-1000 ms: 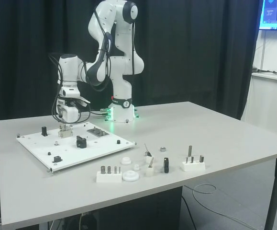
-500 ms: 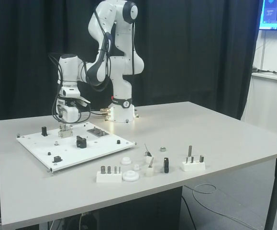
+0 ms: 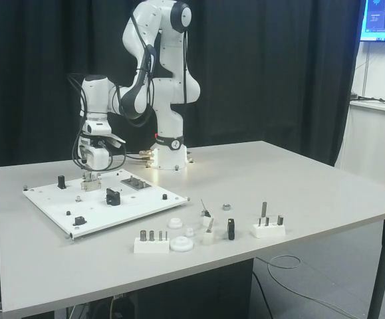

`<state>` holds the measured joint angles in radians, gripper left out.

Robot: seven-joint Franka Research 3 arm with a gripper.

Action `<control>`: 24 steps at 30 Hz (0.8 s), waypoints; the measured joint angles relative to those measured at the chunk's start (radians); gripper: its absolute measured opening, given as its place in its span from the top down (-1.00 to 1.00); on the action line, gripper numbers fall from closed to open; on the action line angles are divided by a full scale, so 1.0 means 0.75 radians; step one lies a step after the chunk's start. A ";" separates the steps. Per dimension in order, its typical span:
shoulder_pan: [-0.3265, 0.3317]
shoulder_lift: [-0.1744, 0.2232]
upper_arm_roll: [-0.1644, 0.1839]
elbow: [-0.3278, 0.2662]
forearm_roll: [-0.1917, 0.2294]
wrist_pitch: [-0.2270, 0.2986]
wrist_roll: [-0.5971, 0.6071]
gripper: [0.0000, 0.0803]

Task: Insert waterproof.

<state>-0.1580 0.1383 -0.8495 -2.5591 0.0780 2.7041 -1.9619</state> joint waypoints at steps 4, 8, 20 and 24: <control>0.000 0.000 -0.001 0.000 0.000 0.000 0.000 0.22; 0.000 0.000 -0.003 0.000 0.000 0.000 0.000 0.22; 0.004 -0.001 -0.006 0.001 0.000 -0.011 0.000 0.22; 0.007 -0.002 -0.006 0.001 0.000 -0.014 0.000 0.22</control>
<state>-0.1528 0.1368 -0.8538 -2.5585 0.0780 2.6939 -1.9619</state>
